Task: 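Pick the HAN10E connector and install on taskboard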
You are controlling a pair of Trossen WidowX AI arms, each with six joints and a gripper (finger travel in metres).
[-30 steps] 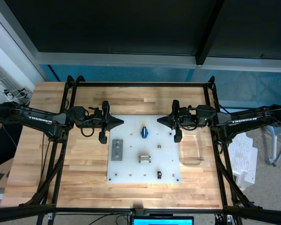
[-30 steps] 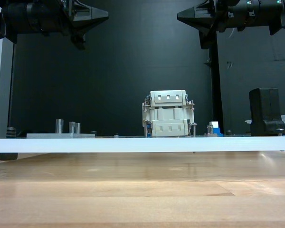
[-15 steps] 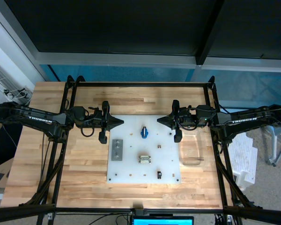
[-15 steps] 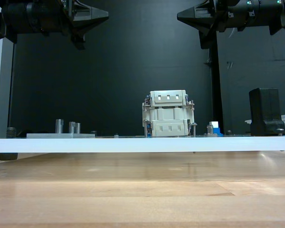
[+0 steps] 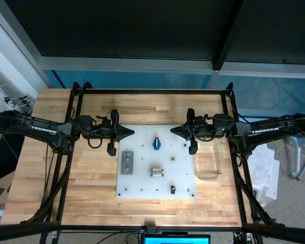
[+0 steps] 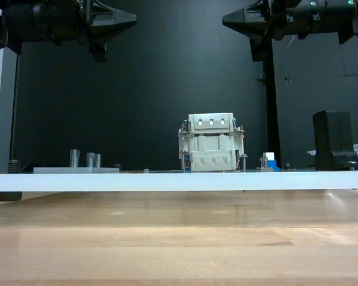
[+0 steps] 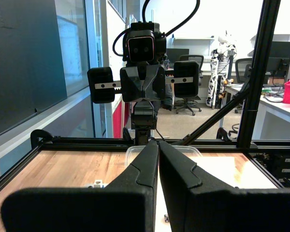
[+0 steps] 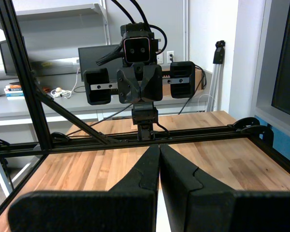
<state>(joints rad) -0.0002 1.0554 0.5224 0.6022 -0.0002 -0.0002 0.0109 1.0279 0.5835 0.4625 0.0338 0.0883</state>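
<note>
left tool (image 5: 131,132): closed, over board (image 5: 142,188) far-left
right tool (image 5: 173,130): closed, over far-right
low view only: connector (image 6: 212,143) two-tiered, upright

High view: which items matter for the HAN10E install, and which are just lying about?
Job: HAN10E connector, standing on the taskboard; left tool and right tool, both shut, raised over its far edge.
Idle: grey metal block, blue knob, black part, clear tray.

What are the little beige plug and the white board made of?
The plug looks like matte beige plastic, with shiny metal screws at its ends. The board is smooth and white, probably plastic, perhaps painted metal. The left gripper and right gripper hang shut above the board's far edge.
</note>
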